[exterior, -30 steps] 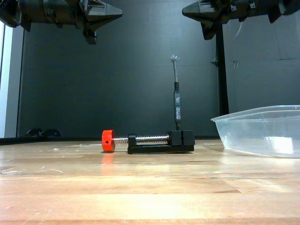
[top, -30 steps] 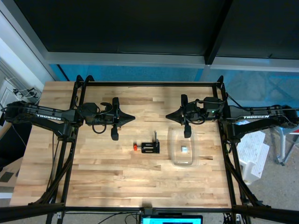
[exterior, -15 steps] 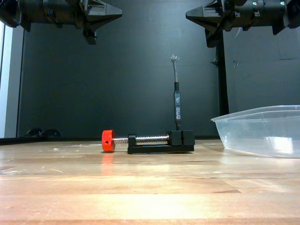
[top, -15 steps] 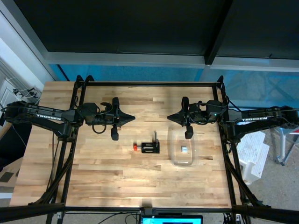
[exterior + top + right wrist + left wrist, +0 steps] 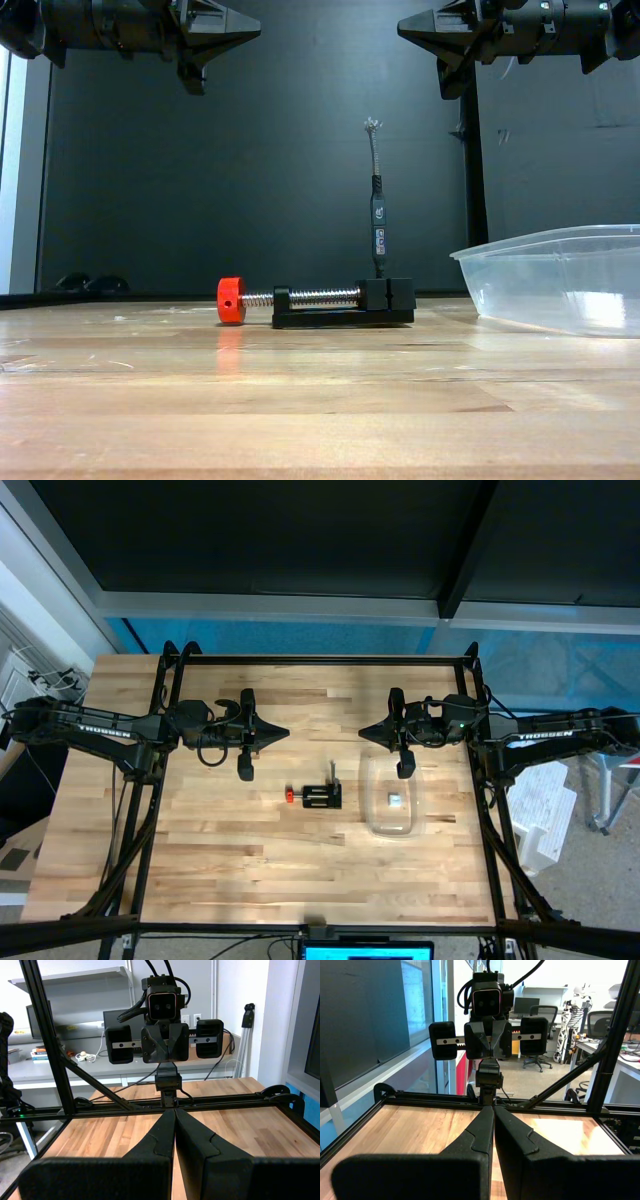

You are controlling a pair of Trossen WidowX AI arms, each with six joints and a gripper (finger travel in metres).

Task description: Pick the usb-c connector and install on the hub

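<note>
The left arm [image 5: 100, 730] and right arm [image 5: 545, 733] each stretch level inward, held high. The left gripper [image 5: 284, 733] and right gripper [image 5: 362, 730] point at each other, well apart, each with its two fingers pressed together at the tips.

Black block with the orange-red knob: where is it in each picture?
High view: the black block lies mid-table.
Low view: black block near centre.
Left wrist view: not in it.
Right wrist view: not in it.
Shared landmark: clear plastic tray at its right; shut left tool and right tool hover high.
</note>
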